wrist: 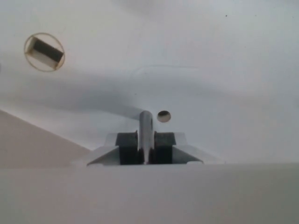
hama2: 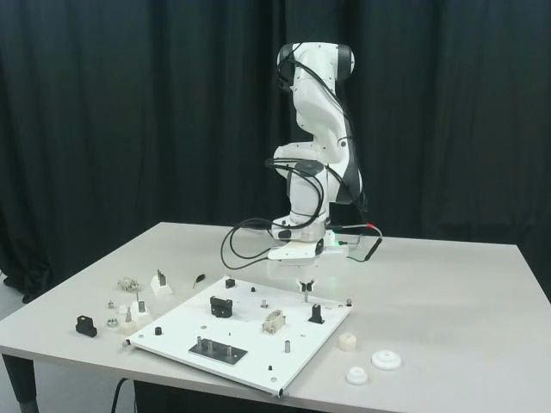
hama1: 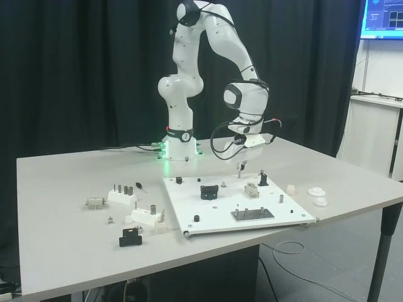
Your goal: Insert round peg 2.
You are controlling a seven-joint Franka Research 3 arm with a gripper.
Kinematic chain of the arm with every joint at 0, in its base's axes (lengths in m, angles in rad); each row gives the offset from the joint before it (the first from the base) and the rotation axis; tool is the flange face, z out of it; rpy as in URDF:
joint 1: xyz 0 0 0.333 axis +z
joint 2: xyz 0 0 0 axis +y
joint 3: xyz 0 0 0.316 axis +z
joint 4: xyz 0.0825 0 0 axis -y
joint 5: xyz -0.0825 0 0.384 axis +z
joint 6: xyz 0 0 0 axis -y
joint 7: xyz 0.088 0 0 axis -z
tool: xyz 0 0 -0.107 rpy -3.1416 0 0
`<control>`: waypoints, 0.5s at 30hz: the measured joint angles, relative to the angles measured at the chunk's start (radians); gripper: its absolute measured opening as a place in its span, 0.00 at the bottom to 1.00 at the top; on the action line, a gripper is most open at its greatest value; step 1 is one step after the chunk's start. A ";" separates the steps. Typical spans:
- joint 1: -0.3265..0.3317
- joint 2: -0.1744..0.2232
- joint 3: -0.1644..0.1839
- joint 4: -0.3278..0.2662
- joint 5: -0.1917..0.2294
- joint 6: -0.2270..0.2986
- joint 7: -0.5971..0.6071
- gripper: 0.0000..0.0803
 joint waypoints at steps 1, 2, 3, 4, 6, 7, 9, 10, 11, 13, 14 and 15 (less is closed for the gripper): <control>0.000 0.000 0.000 0.000 0.000 0.000 0.000 0.09; -0.001 0.000 -0.001 0.000 -0.001 0.001 0.000 0.09; -0.001 0.000 -0.002 0.000 -0.002 0.001 0.000 0.09; -0.002 0.000 -0.002 0.000 -0.002 0.001 0.000 0.09; -0.003 0.000 -0.004 0.000 -0.003 0.002 0.000 0.09; -0.004 0.000 -0.004 0.000 -0.004 0.002 0.000 0.09; -0.007 0.001 -0.005 0.000 -0.006 0.003 0.000 0.09; -0.009 0.001 -0.005 0.000 -0.008 0.003 0.000 0.09; -0.011 0.001 -0.005 0.000 -0.009 0.003 0.000 0.09; -0.015 0.001 -0.005 0.000 -0.010 0.004 0.000 0.09; -0.016 0.001 -0.005 0.000 -0.011 0.004 0.000 0.09; -0.018 0.001 -0.005 0.000 -0.011 0.004 -0.001 0.09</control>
